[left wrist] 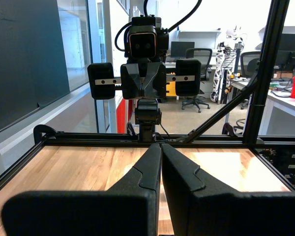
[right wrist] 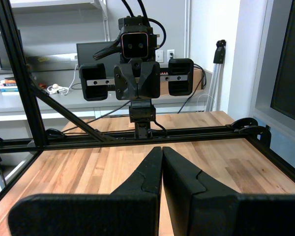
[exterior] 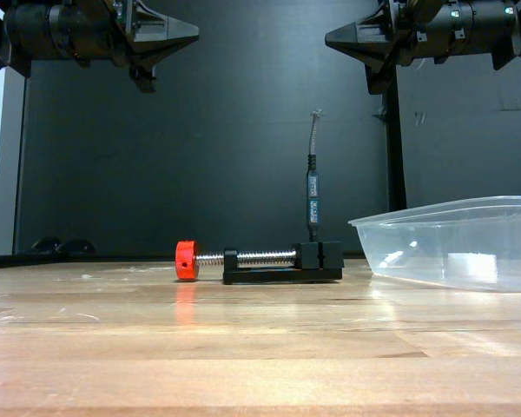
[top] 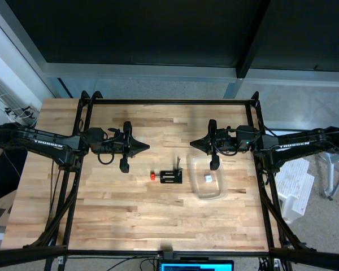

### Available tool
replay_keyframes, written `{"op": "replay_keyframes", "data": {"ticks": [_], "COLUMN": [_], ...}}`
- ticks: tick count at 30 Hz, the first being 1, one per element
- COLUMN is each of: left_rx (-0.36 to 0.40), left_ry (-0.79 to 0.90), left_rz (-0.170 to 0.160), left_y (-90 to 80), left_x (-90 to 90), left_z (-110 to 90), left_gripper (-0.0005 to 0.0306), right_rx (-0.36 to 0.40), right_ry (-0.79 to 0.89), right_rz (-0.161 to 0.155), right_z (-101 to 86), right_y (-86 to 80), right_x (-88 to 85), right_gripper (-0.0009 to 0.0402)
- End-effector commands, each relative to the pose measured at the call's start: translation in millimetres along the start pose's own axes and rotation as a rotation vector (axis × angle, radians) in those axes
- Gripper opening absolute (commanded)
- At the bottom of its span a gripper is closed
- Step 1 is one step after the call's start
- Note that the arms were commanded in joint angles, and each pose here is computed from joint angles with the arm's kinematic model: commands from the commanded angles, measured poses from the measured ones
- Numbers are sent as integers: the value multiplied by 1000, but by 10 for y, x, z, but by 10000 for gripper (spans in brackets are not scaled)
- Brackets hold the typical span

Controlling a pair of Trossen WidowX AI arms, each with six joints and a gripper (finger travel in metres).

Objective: Remove the USB-C connector from taskboard and place in the container

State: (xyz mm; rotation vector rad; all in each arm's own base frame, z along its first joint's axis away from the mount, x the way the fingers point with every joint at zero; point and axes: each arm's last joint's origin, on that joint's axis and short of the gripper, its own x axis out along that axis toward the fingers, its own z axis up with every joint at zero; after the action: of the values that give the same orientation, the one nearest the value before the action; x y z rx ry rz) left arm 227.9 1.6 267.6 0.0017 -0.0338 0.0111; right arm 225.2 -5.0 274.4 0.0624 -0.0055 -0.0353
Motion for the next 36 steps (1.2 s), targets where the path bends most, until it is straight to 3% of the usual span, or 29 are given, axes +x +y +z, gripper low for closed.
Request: {"op": "replay_keyframes", "data": {"ticks": [1, 8, 12, 18, 22, 26, 31, 36], "left_rx": [0, 0, 0, 0, 0, 0, 0, 0], "left_ry": [0, 0, 0, 0, 0, 0, 0, 0], "left_rz": [0, 0, 0, 0, 0, 0, 0, 0], "left_y": [0, 1, 0, 1, 0, 0, 0, 0], "left_x": [1, 1, 1, 1, 1, 1, 1, 1], "left_z": [0, 0, 0, 0, 0, 0, 0, 0], "left_gripper": [0, 0, 0, 0, 0, 0, 0, 0], "right_rx": [1, 12, 19, 35, 19, -17, -57, -72], "right_ry": [0, 1, 14, 195, 339, 473, 668, 832], "right_rz": [1, 4, 98, 85, 97, 68, 5, -7], "right_z": [-1, -1, 11, 54, 108, 141, 167, 219], "right_y": [3, 4, 32, 42, 111, 214, 275, 298], "right_x": [0, 0, 3, 23, 4, -36, -46, 51], "right_gripper": [0, 0, 0, 0, 0, 0, 0, 0]}}
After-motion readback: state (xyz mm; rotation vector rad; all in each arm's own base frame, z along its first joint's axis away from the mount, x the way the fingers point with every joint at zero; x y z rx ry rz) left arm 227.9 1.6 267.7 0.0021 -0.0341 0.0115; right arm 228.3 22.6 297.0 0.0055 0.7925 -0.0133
